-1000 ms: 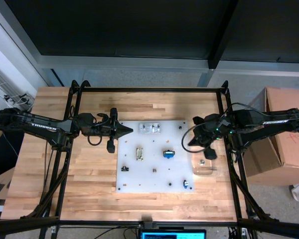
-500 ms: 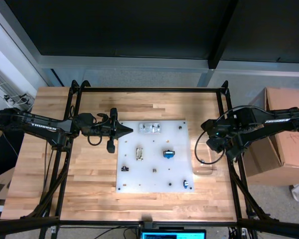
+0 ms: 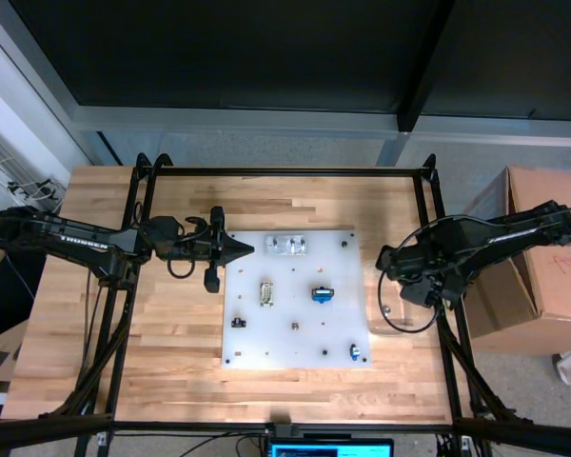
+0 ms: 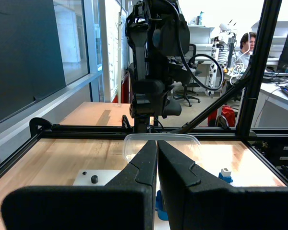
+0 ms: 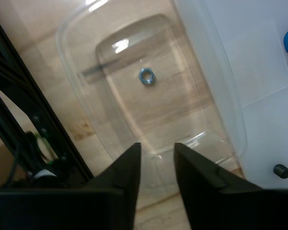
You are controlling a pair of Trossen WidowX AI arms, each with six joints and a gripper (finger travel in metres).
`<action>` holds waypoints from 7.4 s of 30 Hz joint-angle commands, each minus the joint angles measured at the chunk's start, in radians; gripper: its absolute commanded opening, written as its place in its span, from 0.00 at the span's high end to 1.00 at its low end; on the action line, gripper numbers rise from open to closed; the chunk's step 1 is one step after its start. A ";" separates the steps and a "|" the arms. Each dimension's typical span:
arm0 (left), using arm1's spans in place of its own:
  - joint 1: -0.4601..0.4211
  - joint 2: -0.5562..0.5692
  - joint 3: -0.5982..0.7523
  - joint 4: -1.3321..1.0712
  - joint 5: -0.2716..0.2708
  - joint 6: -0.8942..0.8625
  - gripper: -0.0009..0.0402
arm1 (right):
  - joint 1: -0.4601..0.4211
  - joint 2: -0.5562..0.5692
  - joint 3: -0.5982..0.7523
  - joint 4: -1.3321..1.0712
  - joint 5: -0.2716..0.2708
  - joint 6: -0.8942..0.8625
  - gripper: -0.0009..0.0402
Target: Pick the M12 nut and place it on its threads and fasten
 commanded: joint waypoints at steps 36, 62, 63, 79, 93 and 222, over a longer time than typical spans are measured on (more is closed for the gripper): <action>0.000 0.000 0.000 0.000 0.000 0.000 0.98 | 0.213 0.247 -0.315 0.508 -0.002 -0.100 0.46; 0.000 0.000 0.000 0.000 0.000 0.000 0.98 | 0.212 0.297 -0.373 0.609 0.005 -0.058 0.56; 0.000 0.000 0.000 0.000 0.000 0.000 0.98 | 0.212 0.297 -0.373 0.609 0.005 -0.058 0.59; 0.000 0.000 0.000 0.000 0.000 0.000 0.98 | 0.212 0.296 -0.373 0.604 0.004 -0.045 0.97; 0.000 0.000 0.000 0.000 0.000 0.000 0.98 | 0.192 0.187 -0.307 0.439 0.004 0.027 0.98; 0.000 0.001 -0.001 0.003 0.000 0.000 0.98 | 0.007 0.211 -0.463 0.489 -0.023 0.439 0.57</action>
